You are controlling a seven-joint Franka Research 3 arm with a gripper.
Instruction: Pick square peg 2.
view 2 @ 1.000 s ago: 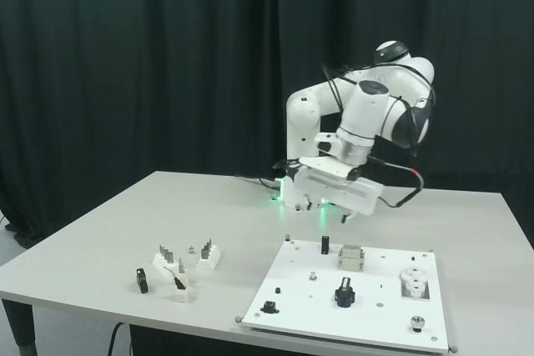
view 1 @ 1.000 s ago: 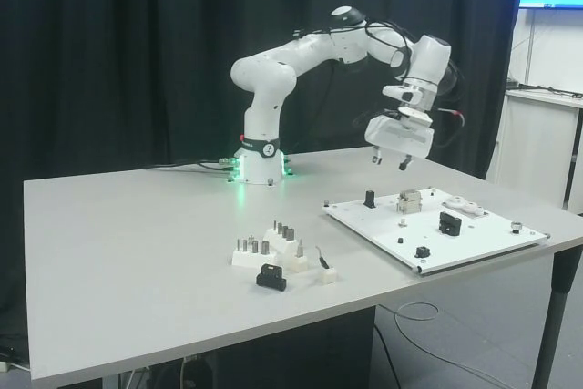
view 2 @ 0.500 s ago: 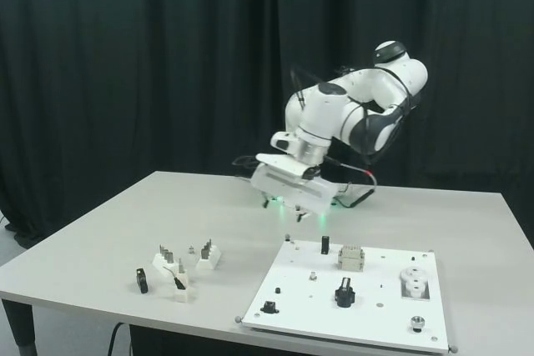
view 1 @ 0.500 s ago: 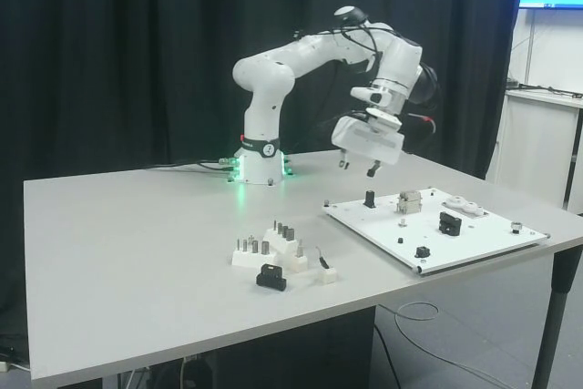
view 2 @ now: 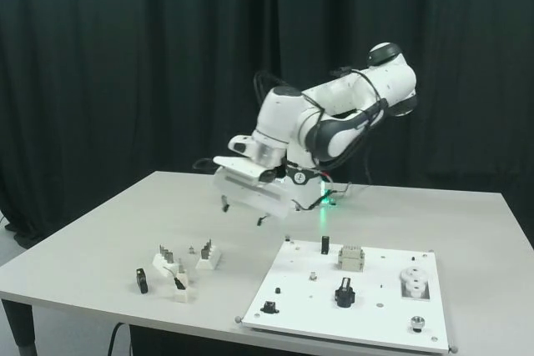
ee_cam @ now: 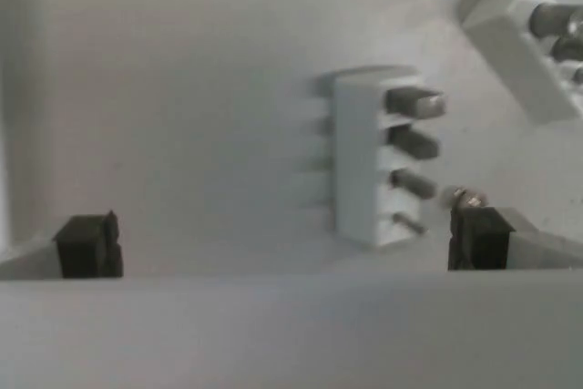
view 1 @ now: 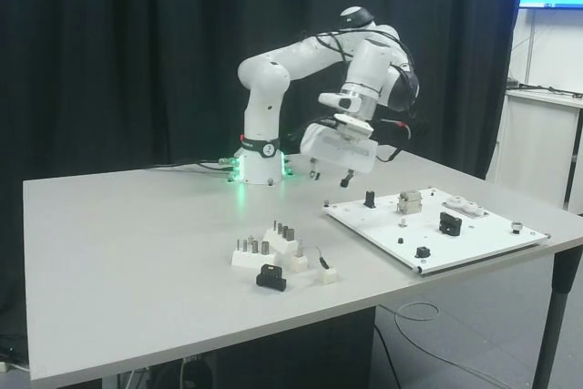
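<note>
Over the last second the arm (view 1: 301, 52) has swung off the white board (view 1: 474, 234) and across toward the peg holders, so the gripper (view 1: 329, 175) now hangs in the air between the two, high above the table (view 1: 118, 243). That reads as the approach leg of the pick: nothing is grasped yet, and a descent is still to come.

The gripper is spread wide and empty; in the wrist view its two black pads (ee_cam: 88, 245) sit far apart at either side with only table and holders between them.

The task's peg is in the near holder (ee_cam: 360, 157), a white block (seen by the wrist camera straight below the fingers) carrying four pegs in a row, stepping from thick to thin. The second thickest, which I take to be square peg 2 (ee_cam: 414, 142), looks square in section, though that cannot be settled at this height. In the second room view this block (view 2: 209, 257) stands at about 8 o'clock from the gripper (view 2: 243, 212).

A second holder (ee_cam: 519, 34) lies just beyond it, also holding several grey pegs, and a third small white piece (view 1: 326, 271) stands near a black part (view 1: 271, 277) at the table's front. The board keeps its own fittings, untouched.
</note>
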